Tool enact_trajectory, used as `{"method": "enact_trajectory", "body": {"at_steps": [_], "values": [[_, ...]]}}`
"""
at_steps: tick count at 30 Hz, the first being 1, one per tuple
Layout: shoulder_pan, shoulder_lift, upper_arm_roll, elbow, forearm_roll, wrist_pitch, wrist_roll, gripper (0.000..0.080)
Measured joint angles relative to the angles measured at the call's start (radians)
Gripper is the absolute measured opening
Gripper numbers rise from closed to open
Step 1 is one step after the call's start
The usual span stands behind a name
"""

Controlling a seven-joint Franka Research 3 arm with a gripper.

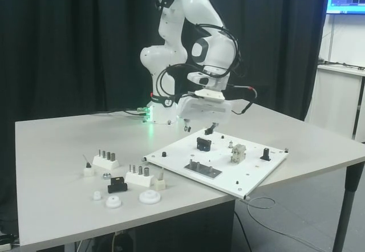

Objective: Pick Ethernet.

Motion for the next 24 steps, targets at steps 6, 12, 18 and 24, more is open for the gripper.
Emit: {"method": "enact_trajectory", "body": {"at_steps": [6,12,18,24], "values": [[-0.007,0.01,0.001,0.006,0.003,0.0,-0.183,0.08],[-0.012,0.017,0.003,0.014,0.003,0.0,-0.358,0.08],[-0.015,0.02,0.003,0.019,0.0,0.001,-0.543,0.08],[-0.028,0.023,0.003,0.029,-0.019,0.014,-0.691,0.08]]}}
